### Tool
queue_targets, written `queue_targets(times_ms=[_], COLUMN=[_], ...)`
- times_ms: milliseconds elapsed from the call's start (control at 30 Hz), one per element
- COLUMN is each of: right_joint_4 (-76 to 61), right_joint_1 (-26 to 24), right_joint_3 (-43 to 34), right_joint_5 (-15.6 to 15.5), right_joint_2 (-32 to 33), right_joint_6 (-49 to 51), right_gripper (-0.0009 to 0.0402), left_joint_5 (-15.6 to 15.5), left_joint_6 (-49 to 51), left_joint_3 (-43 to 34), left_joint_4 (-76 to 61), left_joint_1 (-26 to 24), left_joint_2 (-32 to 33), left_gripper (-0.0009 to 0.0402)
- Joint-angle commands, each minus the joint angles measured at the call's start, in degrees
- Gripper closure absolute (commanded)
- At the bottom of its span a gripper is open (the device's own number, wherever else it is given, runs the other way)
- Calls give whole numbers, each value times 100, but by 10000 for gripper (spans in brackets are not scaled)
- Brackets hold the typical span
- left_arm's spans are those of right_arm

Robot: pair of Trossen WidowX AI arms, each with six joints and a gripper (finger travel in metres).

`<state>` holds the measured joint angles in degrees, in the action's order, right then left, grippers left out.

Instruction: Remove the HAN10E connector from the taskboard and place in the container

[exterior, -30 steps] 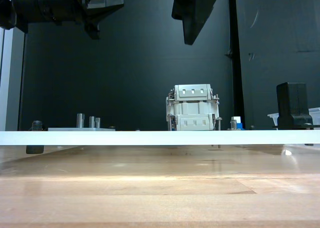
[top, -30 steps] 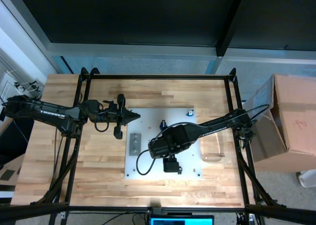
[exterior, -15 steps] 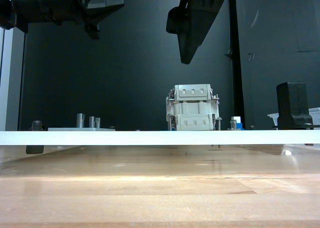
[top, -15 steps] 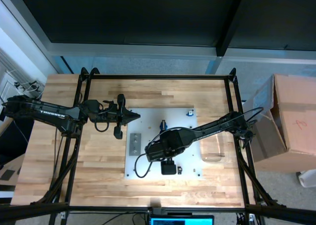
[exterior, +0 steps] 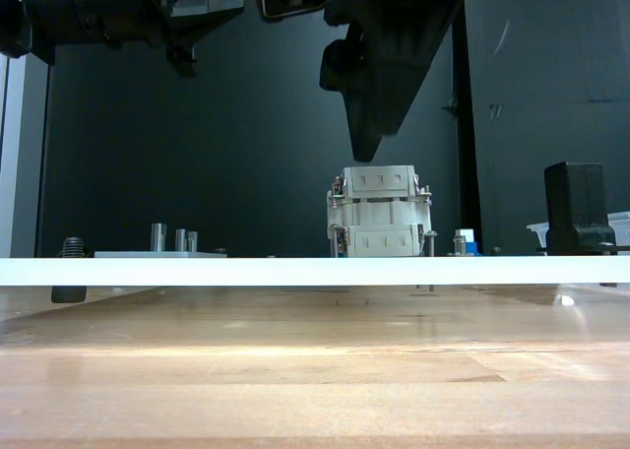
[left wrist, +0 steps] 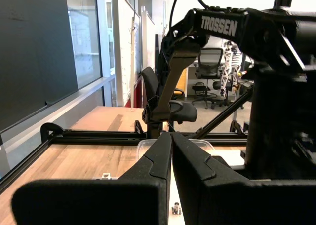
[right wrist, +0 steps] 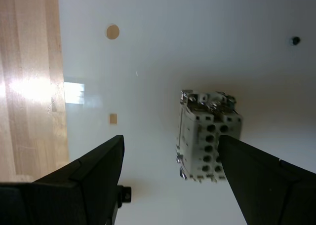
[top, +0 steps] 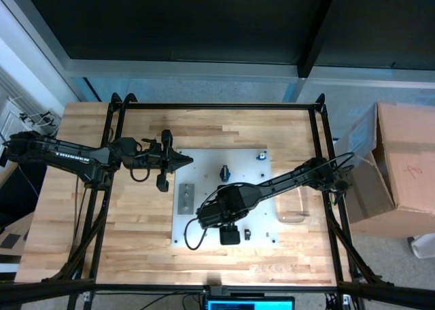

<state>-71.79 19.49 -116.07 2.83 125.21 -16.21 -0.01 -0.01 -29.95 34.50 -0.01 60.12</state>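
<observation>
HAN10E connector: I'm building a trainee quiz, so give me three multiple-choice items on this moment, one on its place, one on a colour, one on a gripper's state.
1. Where is the connector? A held in the air; B seated on the board; C nowhere in view.
2. What colour is the board? A white; B red; C black.
3. How is the right gripper? A open; B shut on the connector; C shut on nothing.
Answers: 1 B, it stands upright on the board, untouched. 2 A, its top shows white. 3 A, its fingers stand apart above the connector; the left gripper, shut, hangs near the board's far left corner.
</observation>
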Motion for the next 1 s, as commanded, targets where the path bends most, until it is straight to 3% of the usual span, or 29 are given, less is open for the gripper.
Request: queue_targets(times_ms=[33,1000], right_joint_4=[55,116], right_joint_1=[13,55], right_joint_3=[20,55], right_joint_5=[0,11], right_joint_2=[92,149], right_joint_6=[-26,-136], right_gripper=[126,126], left_joint_5=[0,0], left_joint_6=[0,0], left_joint_3=[0,0], left_joint_4=[2,0], left_joint_1=[0,0], left_joint_2=[0,-2], left_gripper=[393,393])
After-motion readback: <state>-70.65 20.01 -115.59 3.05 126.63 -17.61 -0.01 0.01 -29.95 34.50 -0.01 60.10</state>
